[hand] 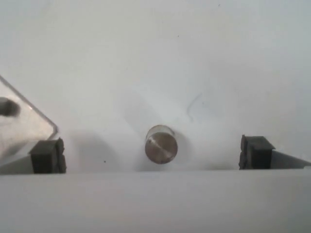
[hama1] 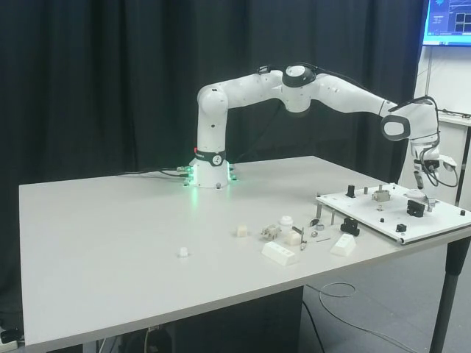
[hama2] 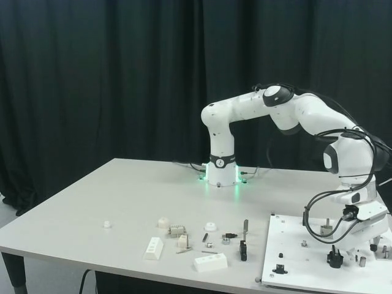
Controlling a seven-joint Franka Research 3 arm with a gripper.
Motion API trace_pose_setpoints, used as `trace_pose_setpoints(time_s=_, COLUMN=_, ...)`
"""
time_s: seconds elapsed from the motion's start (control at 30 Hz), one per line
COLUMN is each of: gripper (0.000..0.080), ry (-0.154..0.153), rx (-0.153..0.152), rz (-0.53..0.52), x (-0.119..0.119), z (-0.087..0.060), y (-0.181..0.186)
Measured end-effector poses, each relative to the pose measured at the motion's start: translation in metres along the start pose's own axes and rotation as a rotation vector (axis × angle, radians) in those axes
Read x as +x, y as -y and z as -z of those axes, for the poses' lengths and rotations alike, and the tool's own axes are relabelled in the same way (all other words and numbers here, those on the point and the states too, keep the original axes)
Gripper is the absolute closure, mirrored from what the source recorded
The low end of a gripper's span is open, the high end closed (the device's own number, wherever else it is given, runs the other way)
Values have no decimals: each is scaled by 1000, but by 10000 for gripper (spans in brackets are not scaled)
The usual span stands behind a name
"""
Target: Remove round peg 4.
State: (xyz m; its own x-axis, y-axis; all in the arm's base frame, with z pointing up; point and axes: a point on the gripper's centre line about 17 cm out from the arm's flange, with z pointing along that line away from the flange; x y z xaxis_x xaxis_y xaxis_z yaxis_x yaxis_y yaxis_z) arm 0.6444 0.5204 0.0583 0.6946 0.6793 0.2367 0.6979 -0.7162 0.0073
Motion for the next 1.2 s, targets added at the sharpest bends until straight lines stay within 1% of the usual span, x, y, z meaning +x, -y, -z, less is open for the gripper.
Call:
trace_pose_setpoints(time_s=0.33, gripper=3, ry=-3, rx=-2, rz=-4, x=0, z=-1, y=-5)
trace_pose_setpoints(time_s=0.63, gripper=3, ry=-11, rx=-4, rz=-7, x=1, z=-6, y=-7)
trace_pose_setpoints(time_s=1.2, gripper=3, ry=-20, rx=-30, rz=13, x=1, z=-13, y=-14)
